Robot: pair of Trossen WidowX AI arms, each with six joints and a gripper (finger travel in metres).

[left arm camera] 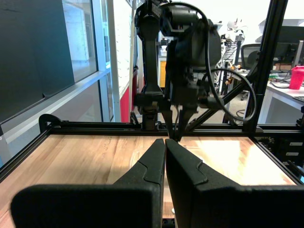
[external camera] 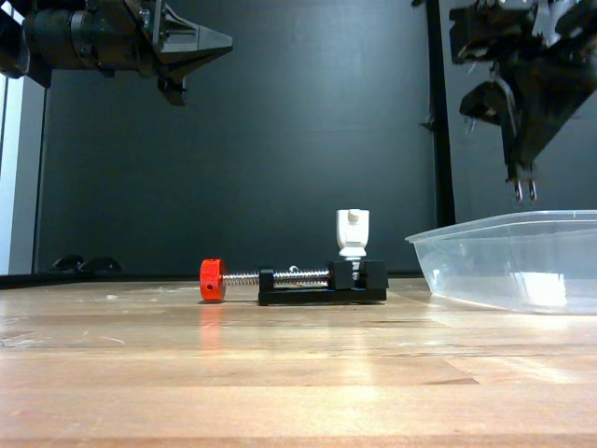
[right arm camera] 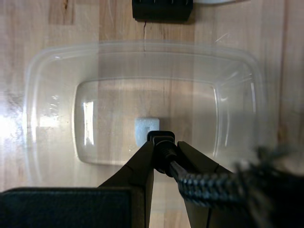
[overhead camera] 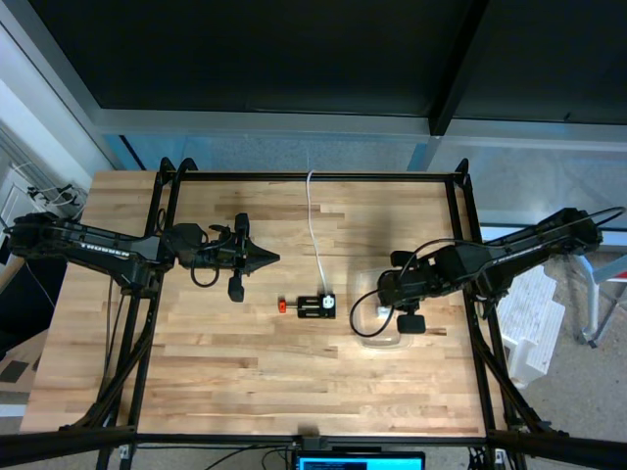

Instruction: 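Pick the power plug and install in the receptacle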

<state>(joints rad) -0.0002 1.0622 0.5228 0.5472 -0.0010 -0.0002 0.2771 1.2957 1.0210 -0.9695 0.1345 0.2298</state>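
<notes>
Right gripper (right arm camera: 165, 148): fingers pinch the power plug (right arm camera: 160, 138), a small dark body clamped between the two tips. A black braided cord (right arm camera: 204, 186) runs back from the plug along the fingers. In the low view two thin metal pins (external camera: 523, 191) hang down past the fingertips, pointing at the table. The gripper is raised, touching nothing else.

Directly beneath this gripper: clear plastic tray (right arm camera: 42, 95), flat on the wooden table (overhead camera: 196, 352). The pins end above the tray's rim. A small white cube-like piece (right arm camera: 146, 128) lies on the tray floor, below and just beyond the plug's tip.

Receptacle (external camera: 352, 231): white socket face standing upright in a black vise (external camera: 322, 283). It sits lower than the right gripper and off to its side, just outside the tray, between the two grippers. The vise's red knob (external camera: 212, 279) is at the end farthest from the right gripper. A thin white cable (overhead camera: 314, 225) leads from the receptacle toward the table's far edge. Plug and receptacle are apart, with the plug higher.

Left gripper (left arm camera: 165, 142): fingers pressed together with nothing between them. It is held high over the table, tips pointing toward the right arm. The vise lies ahead of and below these tips.
</notes>
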